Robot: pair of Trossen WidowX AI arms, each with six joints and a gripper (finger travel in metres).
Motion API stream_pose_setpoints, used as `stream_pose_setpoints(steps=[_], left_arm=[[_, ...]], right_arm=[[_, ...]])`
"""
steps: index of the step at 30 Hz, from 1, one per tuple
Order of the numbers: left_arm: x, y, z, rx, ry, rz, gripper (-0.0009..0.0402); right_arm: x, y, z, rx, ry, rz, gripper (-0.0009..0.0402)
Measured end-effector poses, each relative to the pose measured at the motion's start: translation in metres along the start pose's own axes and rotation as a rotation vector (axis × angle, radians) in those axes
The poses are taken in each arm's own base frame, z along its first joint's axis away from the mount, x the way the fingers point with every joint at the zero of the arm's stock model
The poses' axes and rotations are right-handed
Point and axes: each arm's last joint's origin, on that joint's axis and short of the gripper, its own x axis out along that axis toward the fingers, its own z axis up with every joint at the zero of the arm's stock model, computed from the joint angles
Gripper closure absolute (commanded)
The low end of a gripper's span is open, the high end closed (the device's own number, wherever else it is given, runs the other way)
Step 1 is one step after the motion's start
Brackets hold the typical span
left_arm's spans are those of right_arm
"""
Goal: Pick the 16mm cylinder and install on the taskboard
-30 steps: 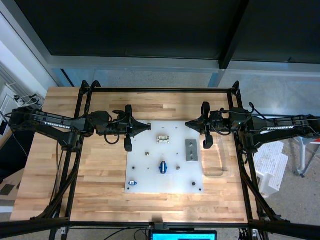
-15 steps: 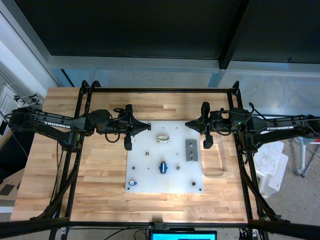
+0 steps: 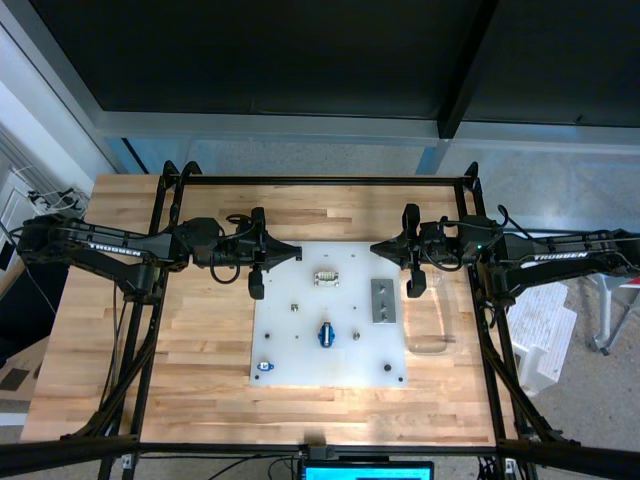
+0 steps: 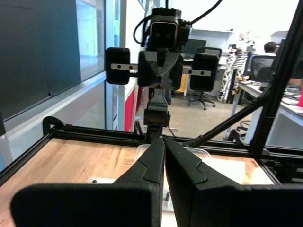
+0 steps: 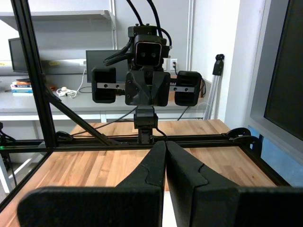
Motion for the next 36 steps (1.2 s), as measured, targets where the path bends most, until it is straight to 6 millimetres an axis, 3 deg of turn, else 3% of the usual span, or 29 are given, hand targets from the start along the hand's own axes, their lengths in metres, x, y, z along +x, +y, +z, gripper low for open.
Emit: stream_pose_setpoints(steps=[36], left_arm=[[-0.0001, -0.0001, 0.0000, 0.002, 0.001, -0.002, 0.0393]], right_arm=[[0.0014, -0.0007, -0.0049, 0.012, 0.001, -0.023, 0.0393]])
